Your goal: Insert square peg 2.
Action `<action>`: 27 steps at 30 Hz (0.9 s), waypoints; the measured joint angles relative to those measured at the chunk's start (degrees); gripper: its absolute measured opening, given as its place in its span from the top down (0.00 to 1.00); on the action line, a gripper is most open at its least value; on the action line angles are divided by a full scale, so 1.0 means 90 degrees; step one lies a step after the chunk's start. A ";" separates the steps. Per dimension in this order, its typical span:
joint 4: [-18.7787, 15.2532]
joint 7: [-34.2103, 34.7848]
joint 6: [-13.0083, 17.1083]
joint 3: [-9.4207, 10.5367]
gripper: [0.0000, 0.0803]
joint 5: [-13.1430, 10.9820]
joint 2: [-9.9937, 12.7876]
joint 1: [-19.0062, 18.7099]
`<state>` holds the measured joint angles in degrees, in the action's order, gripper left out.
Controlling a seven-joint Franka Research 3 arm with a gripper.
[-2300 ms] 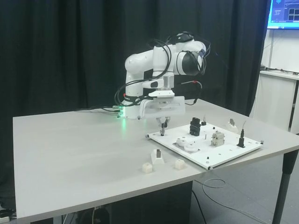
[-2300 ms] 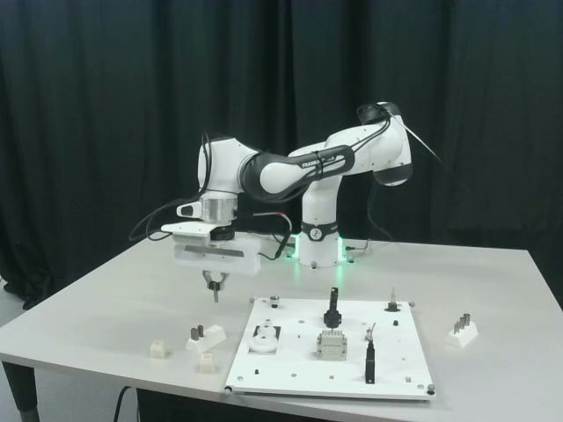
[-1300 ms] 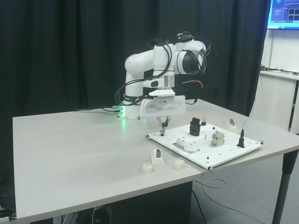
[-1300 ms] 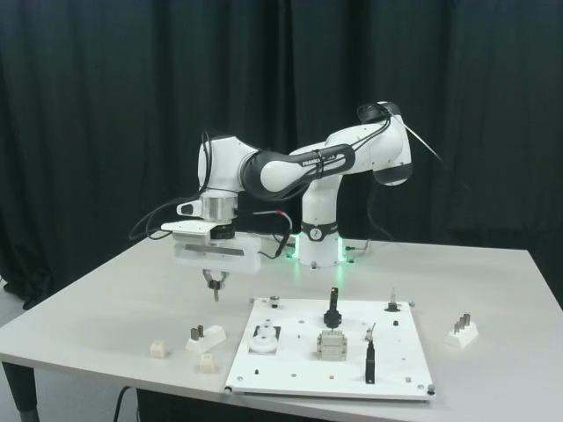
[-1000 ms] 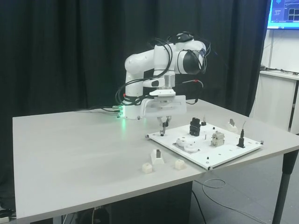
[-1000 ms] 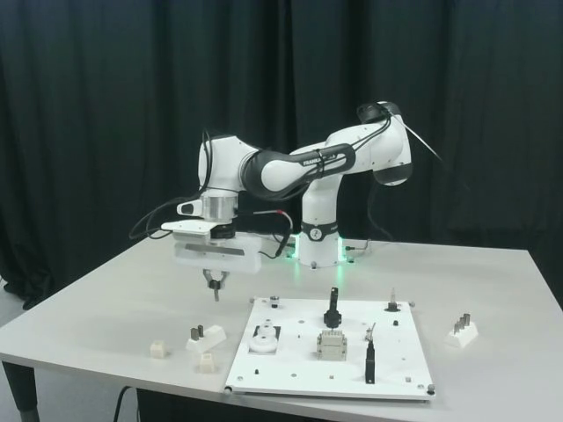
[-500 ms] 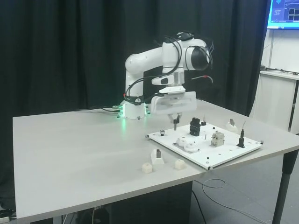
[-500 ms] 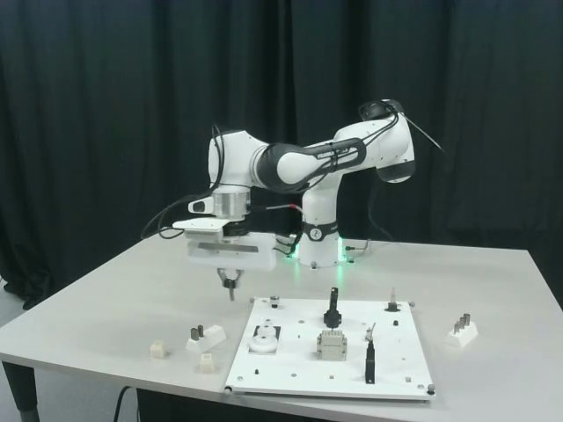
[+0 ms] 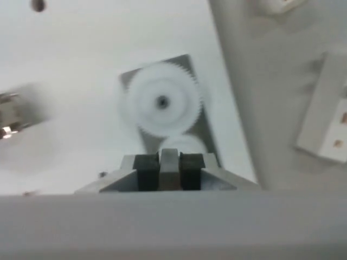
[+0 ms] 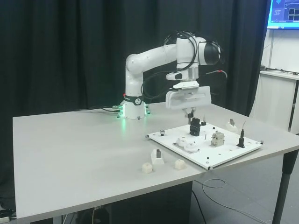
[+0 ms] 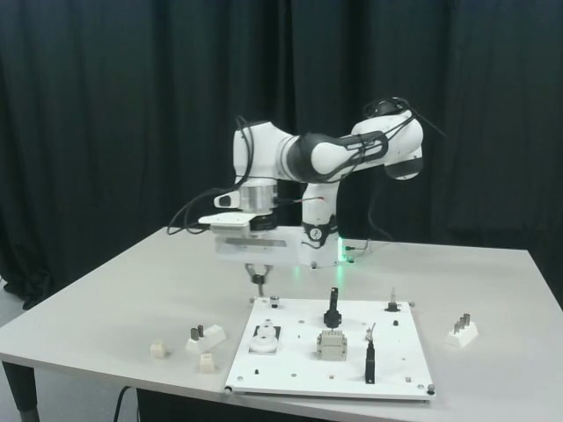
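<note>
While bent over white board (image 11: 330, 359), arm (image 11: 334, 154) w/ peg (image 9: 169, 169) betw. fingers (image 9: 146, 169).

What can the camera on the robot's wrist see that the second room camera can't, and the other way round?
Only the wrist view shows the teeth on the big white gear and the grey peg pinched between the black jaws. Only the second room view shows the whole white arm, its green-lit base, the black curtain and the grey table. Both show the gripper and the white board carrying the gears.
</note>
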<state>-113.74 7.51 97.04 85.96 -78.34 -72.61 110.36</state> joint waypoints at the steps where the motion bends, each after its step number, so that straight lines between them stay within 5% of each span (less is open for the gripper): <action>1: 0.0007 0.0093 -0.0013 -0.0016 0.91 0.0027 0.0004 -0.0056; 13: 0.0051 0.1323 -0.0236 -0.0206 0.91 0.0303 0.0132 -0.0717; 27: 0.0056 0.3938 -0.0587 -0.0410 0.91 0.0901 0.0177 -0.1620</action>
<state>-113.24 42.95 91.76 82.27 -70.23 -71.01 95.78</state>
